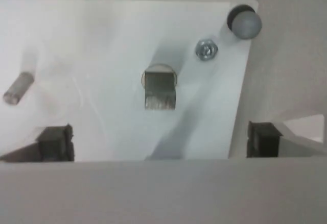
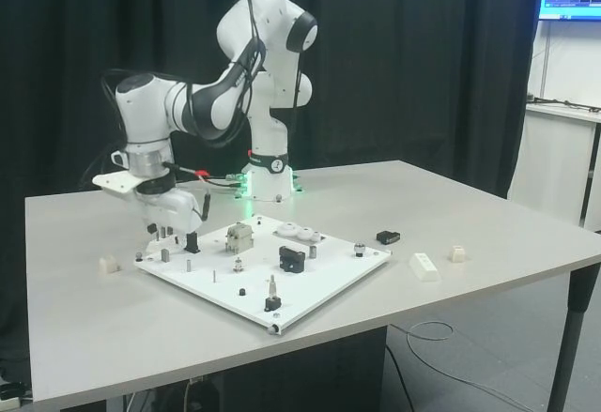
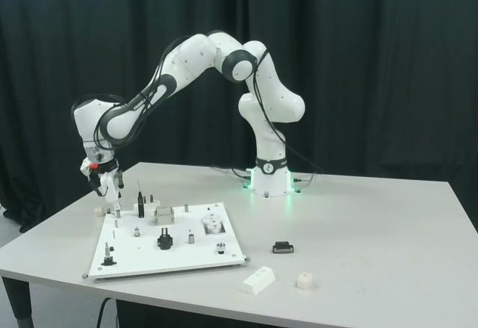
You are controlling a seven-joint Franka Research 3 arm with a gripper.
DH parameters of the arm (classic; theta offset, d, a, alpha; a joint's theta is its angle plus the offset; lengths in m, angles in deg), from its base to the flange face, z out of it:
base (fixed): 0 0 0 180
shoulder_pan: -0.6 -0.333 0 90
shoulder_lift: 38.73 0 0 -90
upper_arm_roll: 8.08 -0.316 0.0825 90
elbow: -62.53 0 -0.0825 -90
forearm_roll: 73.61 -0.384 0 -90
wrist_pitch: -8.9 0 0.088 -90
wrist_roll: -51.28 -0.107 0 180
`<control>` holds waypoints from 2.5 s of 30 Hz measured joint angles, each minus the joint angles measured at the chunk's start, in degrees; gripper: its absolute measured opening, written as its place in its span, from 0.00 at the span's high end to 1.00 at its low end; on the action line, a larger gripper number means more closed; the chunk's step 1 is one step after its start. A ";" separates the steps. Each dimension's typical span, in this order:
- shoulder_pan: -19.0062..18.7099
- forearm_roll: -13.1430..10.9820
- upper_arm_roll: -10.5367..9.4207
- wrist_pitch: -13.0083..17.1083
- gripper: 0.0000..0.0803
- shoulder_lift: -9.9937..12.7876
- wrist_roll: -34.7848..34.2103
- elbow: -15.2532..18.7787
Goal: Pick square peg 3.
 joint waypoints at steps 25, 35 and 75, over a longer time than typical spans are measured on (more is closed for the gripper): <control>-0.44 3.65 1.65 -6.41 0.00 -6.80 -0.54 -0.27; -0.89 6.36 3.32 -10.49 0.00 -8.31 -0.54 -0.24; -1.42 12.10 5.65 5.10 0.00 -18.34 7.30 22.59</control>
